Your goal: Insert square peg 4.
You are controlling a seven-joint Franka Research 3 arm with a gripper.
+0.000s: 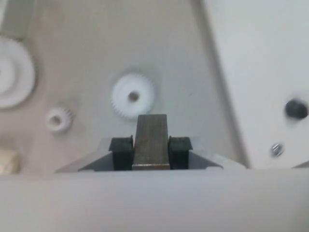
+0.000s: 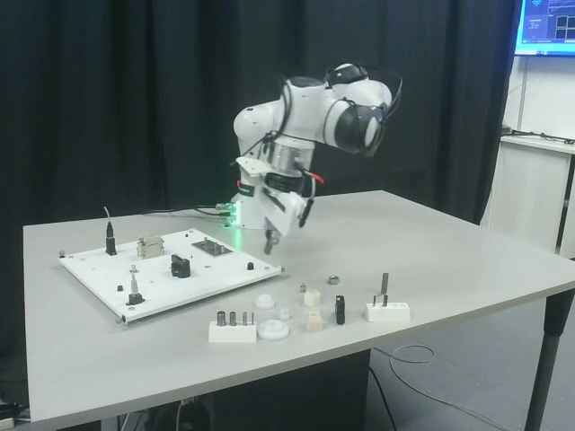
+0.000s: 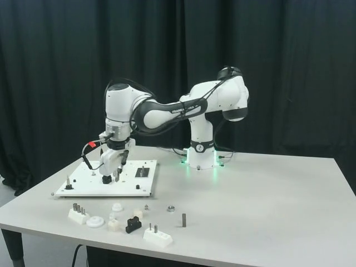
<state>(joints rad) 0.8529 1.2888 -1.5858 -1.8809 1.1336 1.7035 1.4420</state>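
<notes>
My gripper [image 1: 151, 146] is shut on a grey square peg [image 1: 151, 131], which sticks out past the two black fingertips [image 1: 121, 148]. In the first room view the gripper [image 2: 271, 233] hangs tilted above the table, just off the near right edge of the white board [image 2: 90, 269], with the peg [image 2: 269, 243] pointing down. From the second room view the gripper [image 3: 117, 167] appears over the board [image 3: 144, 188]. Beneath the peg the wrist view shows a white gear [image 1: 133, 95] lying on the grey table.
A white block with several upright pegs [image 2: 232, 330] stands near the table's front edge beside gears [image 2: 272, 329]. A black part [image 2: 340, 309], a second white block [image 2: 387, 312] and a small ring [image 2: 332, 279] lie to the right. Black fixtures [image 2: 180, 266] stand on the board.
</notes>
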